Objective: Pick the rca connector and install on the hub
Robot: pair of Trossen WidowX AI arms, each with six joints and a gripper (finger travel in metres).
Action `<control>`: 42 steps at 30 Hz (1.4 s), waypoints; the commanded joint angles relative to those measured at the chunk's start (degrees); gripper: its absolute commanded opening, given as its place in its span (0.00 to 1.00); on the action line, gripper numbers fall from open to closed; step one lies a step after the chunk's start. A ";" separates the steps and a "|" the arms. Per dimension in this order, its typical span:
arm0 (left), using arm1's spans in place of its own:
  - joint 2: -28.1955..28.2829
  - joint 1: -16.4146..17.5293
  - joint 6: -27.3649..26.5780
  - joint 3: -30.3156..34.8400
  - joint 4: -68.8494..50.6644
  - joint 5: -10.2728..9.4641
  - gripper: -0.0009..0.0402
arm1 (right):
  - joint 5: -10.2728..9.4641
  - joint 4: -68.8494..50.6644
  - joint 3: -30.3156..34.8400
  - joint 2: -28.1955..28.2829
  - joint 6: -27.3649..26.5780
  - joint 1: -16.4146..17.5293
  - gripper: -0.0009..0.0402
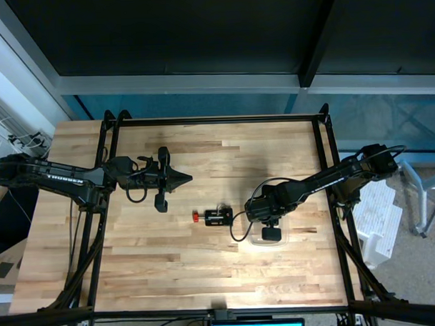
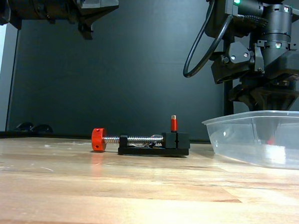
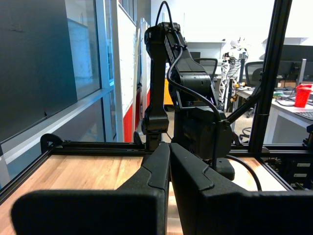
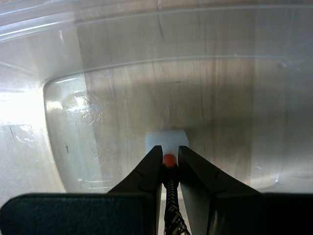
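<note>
Right gripper (image 4: 169, 151): nearly closed, pinching plug (image 4: 169, 193) down in tub (image 2: 228, 138).
Left gripper (image 3: 169, 147): closed, parked high.
Block (image 2: 155, 144): best approached from straight above, plug kept upright.

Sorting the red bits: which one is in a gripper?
The red-tipped connector pinched by the right gripper inside the tray; the red knob and post sit on the hub. Left gripper hangs shut, high at left.

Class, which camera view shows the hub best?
Low view: the hub in full profile, red knob included. High view shows it small; wrist views miss it. Left tool hovers parked; right tool grips the rca connector in the tray.
</note>
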 commanded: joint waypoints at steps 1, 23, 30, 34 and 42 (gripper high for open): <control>0.02 0.00 0.02 0.00 0.00 0.02 0.02 | 0.02 0.00 0.00 0.02 0.00 0.02 0.02; 0.02 0.02 0.02 0.00 0.00 0.02 0.02 | 0.00 -0.02 0.00 0.02 0.00 0.11 0.02; 0.02 0.00 0.02 0.00 -0.02 0.02 0.02 | 0.00 0.02 0.00 0.02 0.00 0.13 0.02; 0.00 0.02 0.02 0.00 0.00 0.02 0.02 | 0.00 0.02 0.00 0.00 0.07 0.15 0.03; 0.02 0.00 0.00 0.00 0.00 0.02 0.02 | 0.02 -0.02 0.00 0.00 0.22 0.13 0.22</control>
